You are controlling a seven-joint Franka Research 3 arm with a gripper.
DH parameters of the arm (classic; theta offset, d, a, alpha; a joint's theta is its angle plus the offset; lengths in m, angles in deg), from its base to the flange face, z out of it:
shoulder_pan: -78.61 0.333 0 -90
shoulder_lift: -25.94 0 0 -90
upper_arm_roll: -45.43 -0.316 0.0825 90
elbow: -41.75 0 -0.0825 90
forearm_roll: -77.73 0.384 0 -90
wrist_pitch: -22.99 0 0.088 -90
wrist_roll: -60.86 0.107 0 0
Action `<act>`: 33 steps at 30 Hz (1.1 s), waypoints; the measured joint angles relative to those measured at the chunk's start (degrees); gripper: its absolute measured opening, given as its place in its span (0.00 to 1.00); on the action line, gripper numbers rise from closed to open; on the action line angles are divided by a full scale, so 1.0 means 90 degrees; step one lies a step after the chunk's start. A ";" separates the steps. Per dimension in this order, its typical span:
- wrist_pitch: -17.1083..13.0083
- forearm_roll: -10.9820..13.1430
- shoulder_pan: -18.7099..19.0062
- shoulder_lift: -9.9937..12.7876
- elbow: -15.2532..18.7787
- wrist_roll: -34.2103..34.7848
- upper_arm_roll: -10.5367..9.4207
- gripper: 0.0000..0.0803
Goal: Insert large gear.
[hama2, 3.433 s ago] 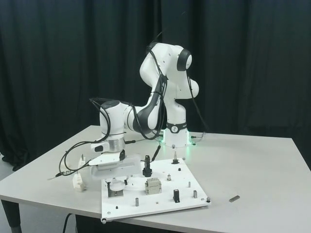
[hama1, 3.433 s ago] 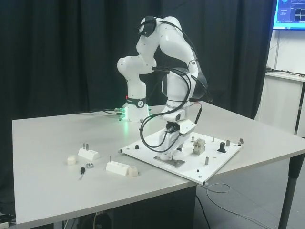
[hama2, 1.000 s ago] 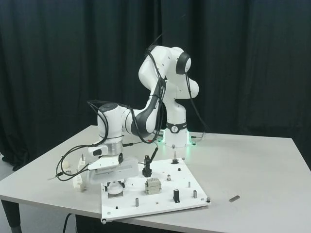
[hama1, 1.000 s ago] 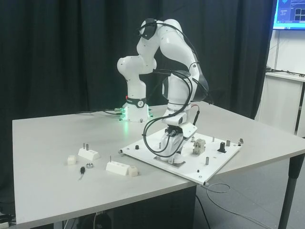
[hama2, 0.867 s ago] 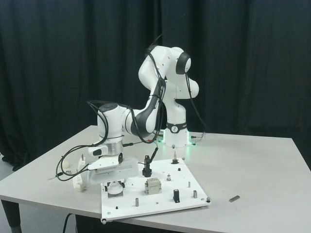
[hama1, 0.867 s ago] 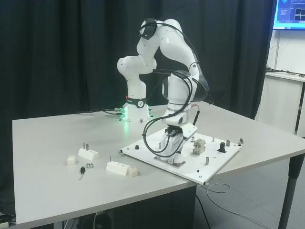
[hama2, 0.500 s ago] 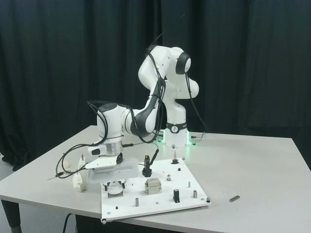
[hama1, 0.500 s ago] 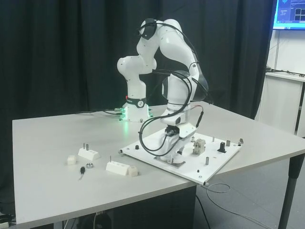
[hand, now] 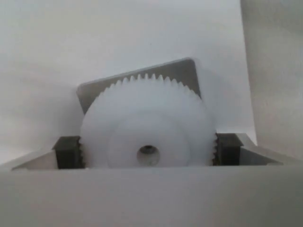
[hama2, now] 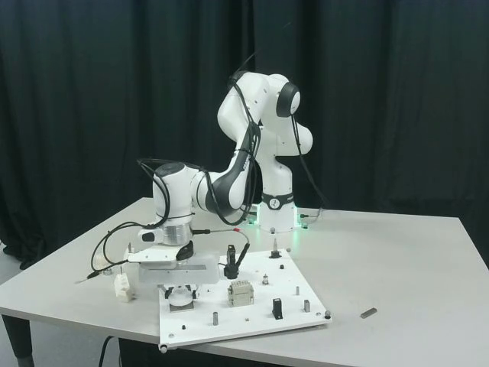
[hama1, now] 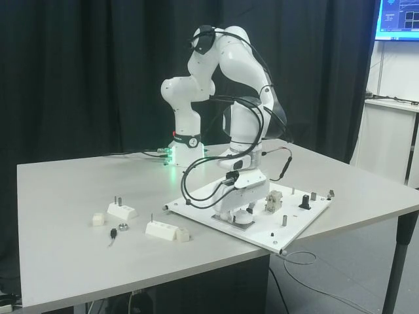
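Pinching the large gear point(hand: 147, 126) over a grey plate point(hand: 185, 72), claw point(hand: 147, 150); connector block point(hama2: 241, 293) just beside.

Gear: a white toothed gear point(hand: 147, 135) fills the middle, small hole at its centre.
Fingers: two black ribbed pads point(hand: 67, 152) press its toothed rim, one on each side.
Gripper: point(hand: 147, 152) clamped on the gear.
Plate: grey metal plate point(hand: 182, 73) lies under the gear, tilted.
Board: white board point(hand: 94, 38) beneath the plate.
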 joint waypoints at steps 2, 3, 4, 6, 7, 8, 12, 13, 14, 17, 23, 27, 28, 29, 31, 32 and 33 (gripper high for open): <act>0.0001 0.0000 0.0000 0.0000 0.0000 0.0151 -0.0001 0.74; 0.0002 -0.0002 0.0000 0.0000 0.0000 0.0163 -0.0001 0.74; 0.0002 -0.0004 0.0000 0.0000 0.0000 0.0162 -0.0001 0.74; 0.0002 -0.0014 0.0000 0.0000 0.0000 0.0131 -0.0003 0.74; 0.0002 -0.0023 0.0001 0.0000 -0.0001 0.0085 -0.0004 0.74; 0.0002 -0.0034 0.0001 0.0000 -0.0001 -0.0002 -0.0006 0.74; -0.0006 -0.0056 0.0000 0.0007 -0.0001 -0.0520 -0.0009 0.74; -0.0011 -0.0056 0.0000 0.0011 -0.0001 -0.0635 -0.0009 0.74; -0.0016 -0.0057 0.0000 0.0015 -0.0001 -0.0751 -0.0009 0.74; -0.0042 -0.0059 0.0000 0.0033 -0.0002 -0.1124 -0.0009 0.74; -0.0083 -0.0059 0.0000 0.0076 -0.0006 -0.1716 -0.0011 0.74; -0.0084 -0.0060 0.0000 0.0105 -0.0023 -0.1998 -0.0011 0.74; -0.0084 -0.0060 0.0000 0.0110 -0.0025 -0.2048 -0.0011 0.74; -0.0084 -0.0060 -0.0001 0.0113 -0.0027 -0.2078 -0.0011 0.74; -0.0084 -0.0060 -0.0001 0.0116 -0.0029 -0.2107 -0.0011 0.74; -0.0084 -0.0060 -0.0001 0.0118 -0.0030 -0.2111 -0.0011 0.74; -0.0084 -0.0060 -0.0001 0.0120 -0.0031 -0.2114 -0.0011 0.74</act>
